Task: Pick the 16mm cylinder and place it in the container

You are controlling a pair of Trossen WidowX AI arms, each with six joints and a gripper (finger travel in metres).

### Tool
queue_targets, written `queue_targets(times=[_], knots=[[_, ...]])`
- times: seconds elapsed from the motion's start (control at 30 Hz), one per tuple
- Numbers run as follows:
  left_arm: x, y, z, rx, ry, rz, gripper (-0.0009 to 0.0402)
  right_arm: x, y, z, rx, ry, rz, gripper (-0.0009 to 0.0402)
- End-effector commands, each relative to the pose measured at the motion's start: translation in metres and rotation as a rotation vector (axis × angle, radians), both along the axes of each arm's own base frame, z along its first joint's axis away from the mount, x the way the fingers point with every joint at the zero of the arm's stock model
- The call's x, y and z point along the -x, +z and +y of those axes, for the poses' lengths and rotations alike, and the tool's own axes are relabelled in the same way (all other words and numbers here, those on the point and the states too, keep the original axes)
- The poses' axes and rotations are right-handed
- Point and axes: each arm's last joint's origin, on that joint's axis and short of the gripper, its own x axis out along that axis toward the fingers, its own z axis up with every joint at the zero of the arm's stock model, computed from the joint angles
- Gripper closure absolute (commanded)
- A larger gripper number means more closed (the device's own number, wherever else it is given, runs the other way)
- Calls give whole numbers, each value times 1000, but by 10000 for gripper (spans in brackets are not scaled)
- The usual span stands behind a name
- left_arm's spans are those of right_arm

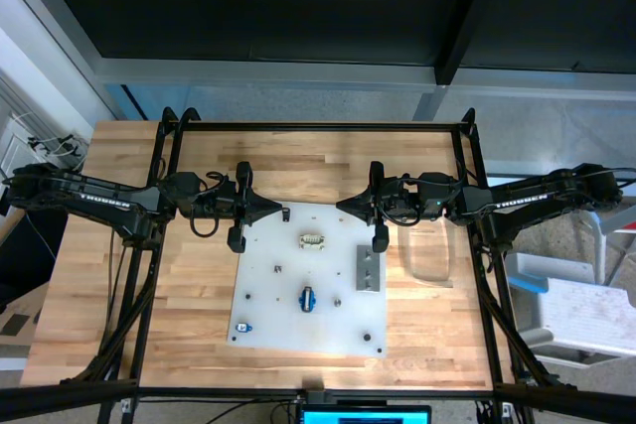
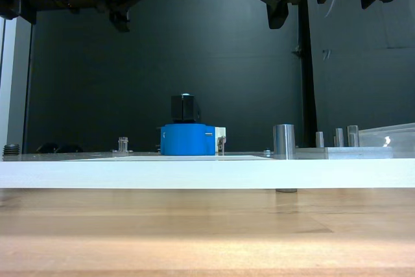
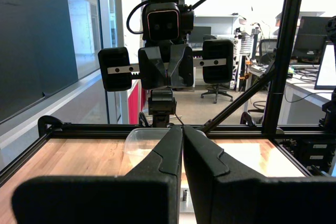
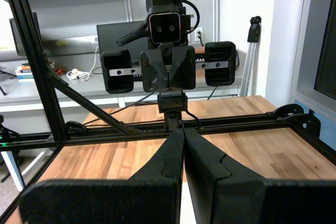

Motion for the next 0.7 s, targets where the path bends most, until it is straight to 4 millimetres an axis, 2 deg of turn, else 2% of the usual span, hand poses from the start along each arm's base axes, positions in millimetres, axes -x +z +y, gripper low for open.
queue_targets(times=[0.03, 0.2, 0.7], knots=[[0, 0, 0, 0, 0, 0, 393, -2, 5, 0, 1, 0, 18, 393], [0, 0, 0, 0, 0, 0, 393, -5, 18, 0, 5, 0, 93, 393], [0, 0, 0, 0, 0, 0, 393, -21, 53, 6, 5, 16, 589, 393]])
